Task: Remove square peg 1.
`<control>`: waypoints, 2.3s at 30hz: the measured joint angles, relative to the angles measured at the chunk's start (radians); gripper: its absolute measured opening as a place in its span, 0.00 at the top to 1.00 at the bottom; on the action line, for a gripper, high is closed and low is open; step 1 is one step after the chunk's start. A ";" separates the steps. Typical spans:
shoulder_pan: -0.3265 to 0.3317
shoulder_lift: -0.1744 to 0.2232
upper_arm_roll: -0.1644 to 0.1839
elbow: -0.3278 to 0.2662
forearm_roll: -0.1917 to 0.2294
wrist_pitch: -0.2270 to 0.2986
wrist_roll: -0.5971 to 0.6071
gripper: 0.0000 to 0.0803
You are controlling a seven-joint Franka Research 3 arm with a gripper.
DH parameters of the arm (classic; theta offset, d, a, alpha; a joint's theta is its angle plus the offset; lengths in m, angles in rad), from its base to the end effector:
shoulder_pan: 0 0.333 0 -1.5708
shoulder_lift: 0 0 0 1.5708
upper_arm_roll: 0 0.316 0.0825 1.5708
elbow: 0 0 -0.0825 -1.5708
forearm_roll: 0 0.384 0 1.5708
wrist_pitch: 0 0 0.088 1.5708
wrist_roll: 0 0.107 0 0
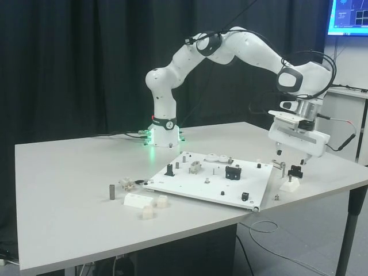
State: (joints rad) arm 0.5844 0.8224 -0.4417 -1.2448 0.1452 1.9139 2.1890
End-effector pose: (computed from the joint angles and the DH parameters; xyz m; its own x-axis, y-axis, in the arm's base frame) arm 0.7116 0.1974 0.2945 -0.4002 -0.8941 0.2010 -0.9153 0.4010 -0.0383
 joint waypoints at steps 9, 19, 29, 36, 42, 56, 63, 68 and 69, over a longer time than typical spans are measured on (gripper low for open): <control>-0.001 0.000 -0.001 0.009 -0.003 -0.035 -0.107 0.00; -0.006 -0.007 -0.001 0.052 -0.049 -0.171 -0.314 0.00; -0.021 -0.027 0.002 0.056 -0.086 -0.288 -0.525 0.00; -0.044 -0.033 0.016 0.040 -0.110 -0.336 -0.605 0.00; -0.090 -0.045 0.077 0.009 -0.156 -0.350 -0.642 0.00; -0.325 -0.138 0.404 -0.127 -0.358 -0.331 -0.768 0.00; -0.397 -0.171 0.477 -0.189 -0.383 -0.294 -0.977 0.00; -0.409 -0.188 0.476 -0.222 -0.383 -0.275 -1.128 0.00; -0.411 -0.191 0.476 -0.228 -0.383 -0.272 -1.150 0.00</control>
State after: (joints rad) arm 0.1738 0.6316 0.0342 -1.4729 -0.2382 1.6419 1.0386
